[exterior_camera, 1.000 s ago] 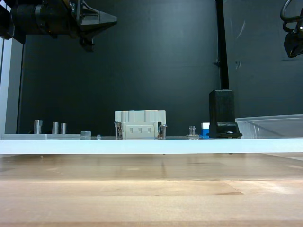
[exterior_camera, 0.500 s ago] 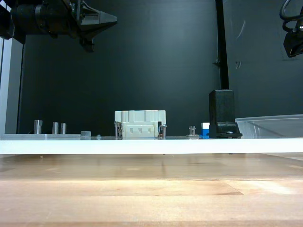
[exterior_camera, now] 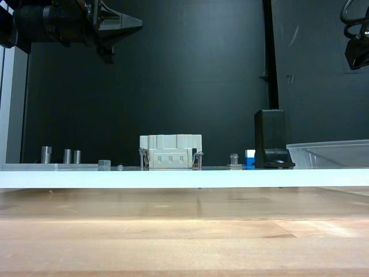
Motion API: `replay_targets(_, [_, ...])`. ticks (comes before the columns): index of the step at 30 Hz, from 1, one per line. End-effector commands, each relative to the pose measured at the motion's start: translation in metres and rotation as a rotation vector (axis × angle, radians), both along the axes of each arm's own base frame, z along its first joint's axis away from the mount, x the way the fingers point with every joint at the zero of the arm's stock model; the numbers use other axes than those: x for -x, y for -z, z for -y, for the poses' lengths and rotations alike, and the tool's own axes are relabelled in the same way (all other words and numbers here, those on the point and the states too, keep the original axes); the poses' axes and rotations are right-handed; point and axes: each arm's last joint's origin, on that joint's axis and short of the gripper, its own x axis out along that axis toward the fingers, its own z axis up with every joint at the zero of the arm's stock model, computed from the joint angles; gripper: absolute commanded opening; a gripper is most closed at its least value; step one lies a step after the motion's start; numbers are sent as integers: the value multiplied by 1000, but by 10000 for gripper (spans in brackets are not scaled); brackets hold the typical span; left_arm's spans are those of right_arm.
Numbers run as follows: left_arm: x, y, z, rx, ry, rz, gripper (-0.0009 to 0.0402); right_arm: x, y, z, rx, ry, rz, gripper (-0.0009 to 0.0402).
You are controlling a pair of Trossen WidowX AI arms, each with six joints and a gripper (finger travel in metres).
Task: Remove the USB connector from the USB hub and place in the container
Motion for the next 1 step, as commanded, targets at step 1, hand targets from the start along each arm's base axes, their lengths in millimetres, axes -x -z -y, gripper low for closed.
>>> replay_targets(1, [0,0,0,0,0,0,1,0,0,0,0,0,0,138])
